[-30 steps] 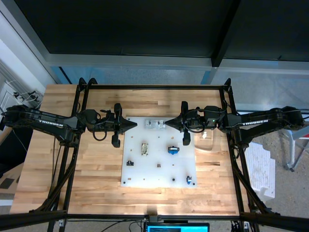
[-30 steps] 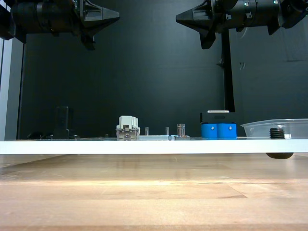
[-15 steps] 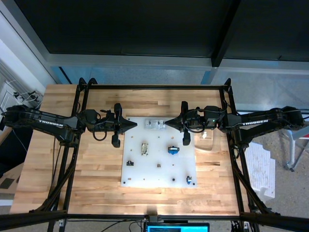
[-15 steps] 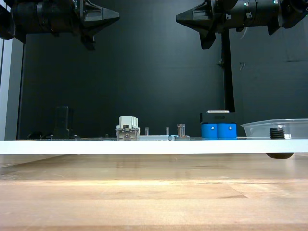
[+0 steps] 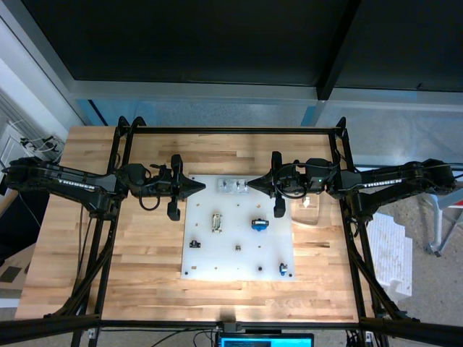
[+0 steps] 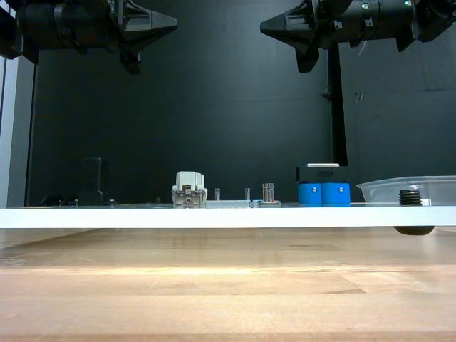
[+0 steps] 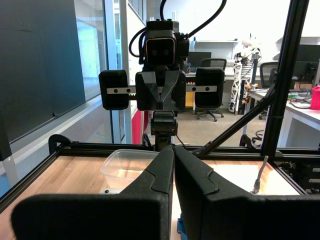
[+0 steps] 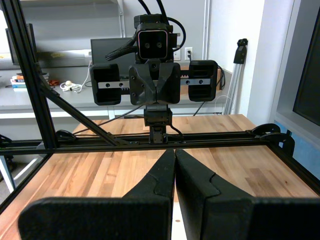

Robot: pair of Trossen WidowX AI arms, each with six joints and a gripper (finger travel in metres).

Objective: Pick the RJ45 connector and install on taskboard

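Note:
Both arms hang parked high above the board's far edge, tips facing each other. My left gripper (image 5: pixel 203 186) (image 6: pixel 174 25) (image 7: pixel 173 162) is shut on nothing. My right gripper (image 5: pixel 250 185) (image 6: pixel 262 28) (image 8: pixel 175 162) is shut too, with nothing between its fingers. The blue jack (image 5: pixel 283 270) sits at the white board's (image 5: pixel 217 253) near right corner with a small grey piece on top. In the left wrist view a thin grey cable (image 7: pixel 260 172) rises from a small plug (image 7: pixel 255 189) over there, so the connector appears seated in the jack. The clear tray (image 5: pixel 307 210) (image 7: pixel 122 162) holds only a pale shape.
The board also carries a grey-white housing (image 5: pixel 215 223) (image 6: pixel 189 189), a blue part (image 5: pixel 259 224) (image 6: pixel 324 191) and small posts (image 6: pixel 268 192). A black frame (image 5: pixel 231 131) rings the wooden table (image 5: pixel 145 275). A monitor edge (image 5: pixel 264 338) shows at the near side.

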